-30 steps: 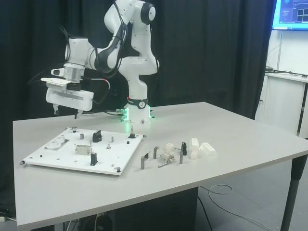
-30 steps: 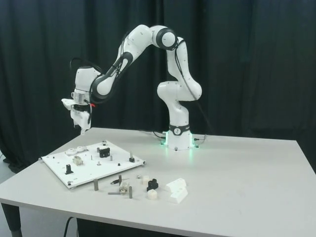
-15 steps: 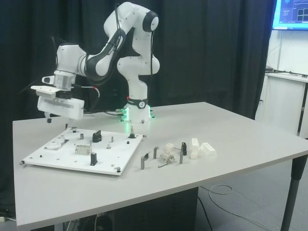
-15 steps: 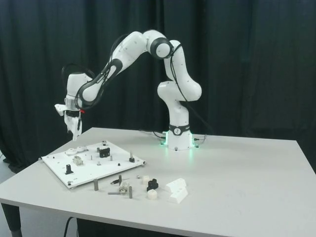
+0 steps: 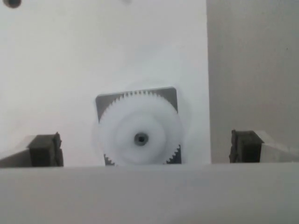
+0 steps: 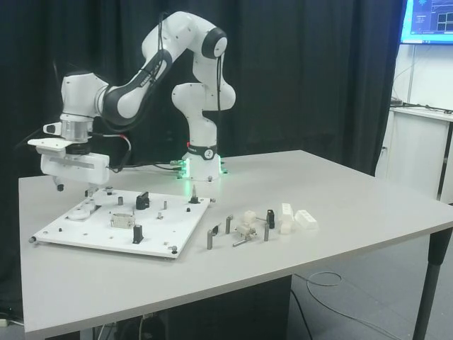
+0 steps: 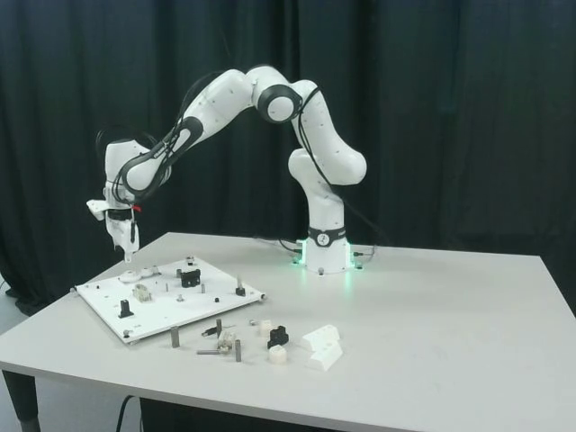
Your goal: Remove large gear.
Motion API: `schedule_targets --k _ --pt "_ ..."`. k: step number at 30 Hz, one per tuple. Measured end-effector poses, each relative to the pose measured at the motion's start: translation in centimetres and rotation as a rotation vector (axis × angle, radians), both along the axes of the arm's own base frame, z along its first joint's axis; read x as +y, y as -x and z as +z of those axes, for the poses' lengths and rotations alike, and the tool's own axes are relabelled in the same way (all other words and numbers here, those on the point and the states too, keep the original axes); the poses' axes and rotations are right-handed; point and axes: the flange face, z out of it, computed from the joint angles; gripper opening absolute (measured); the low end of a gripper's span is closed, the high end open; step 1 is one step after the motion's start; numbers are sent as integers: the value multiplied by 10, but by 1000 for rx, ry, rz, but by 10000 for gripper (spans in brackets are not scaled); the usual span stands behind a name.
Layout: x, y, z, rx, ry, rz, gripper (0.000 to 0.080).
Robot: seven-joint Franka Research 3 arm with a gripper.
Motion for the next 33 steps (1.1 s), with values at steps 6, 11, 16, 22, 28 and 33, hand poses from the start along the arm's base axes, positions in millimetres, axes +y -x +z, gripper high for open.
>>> schedule_targets --k 6,11,16,22,28,33 --pt "-5 3 -4 -22 -35 34 800" --pt "-5 2 -10 -34 -51 67 800" --pt "-2 -1 -16 -34 -62 75 800" --pt "-1 -4 -23 -26 -69 88 800" --pt "-2 -5 -29 -14 -66 100 800" --pt "-3 -6 -34 -4 -64 104 800"
